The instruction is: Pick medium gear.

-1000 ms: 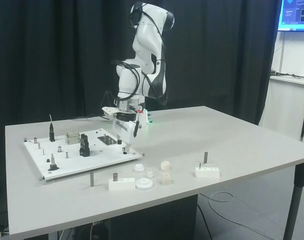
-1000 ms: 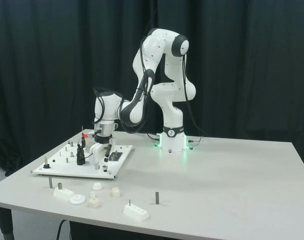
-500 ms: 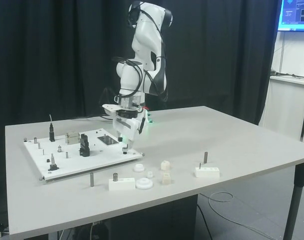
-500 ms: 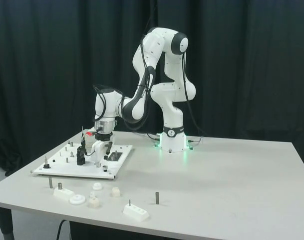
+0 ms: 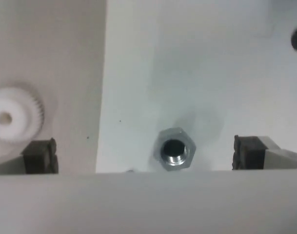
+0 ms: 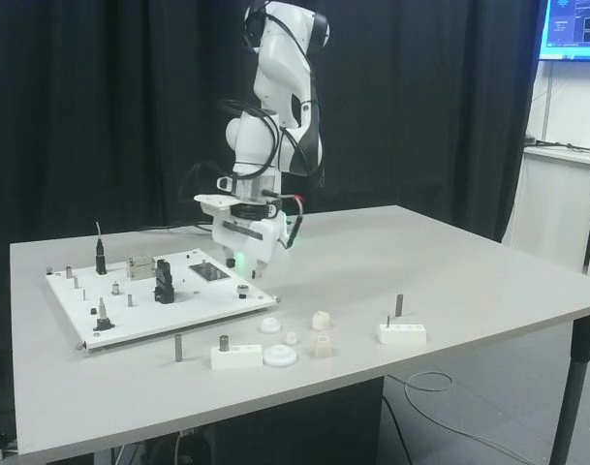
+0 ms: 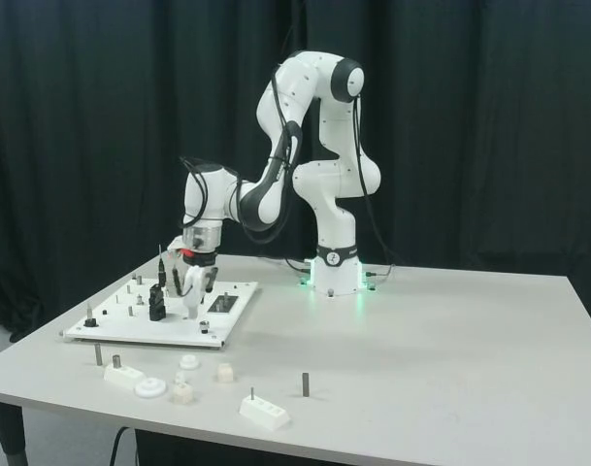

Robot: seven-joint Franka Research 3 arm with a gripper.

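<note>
Here the gripper (image 6: 244, 275) hangs above the white board's (image 6: 193, 302) corner, fingers (image 5: 40, 157) spread wide, holding nothing; a grey hex nut (image 5: 176, 149) sits on the board between them; the medium gear (image 5: 12, 115) lies on the grey table (image 6: 450, 262) just off the board's edge, at the nut's 9 o'clock in the wrist view.

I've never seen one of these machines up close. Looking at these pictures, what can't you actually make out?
- Wrist view: the white gear is blurred and cut off by the picture's edge, so its size is unclear.
- Wrist view: the pincer shows only two dark fingertips; a pale bar across the picture hides the rest.
- Room views: the small white parts near the table edge are too small to tell which is the medium gear.
- Second room view: the nut on the white board is too small to see.
</note>
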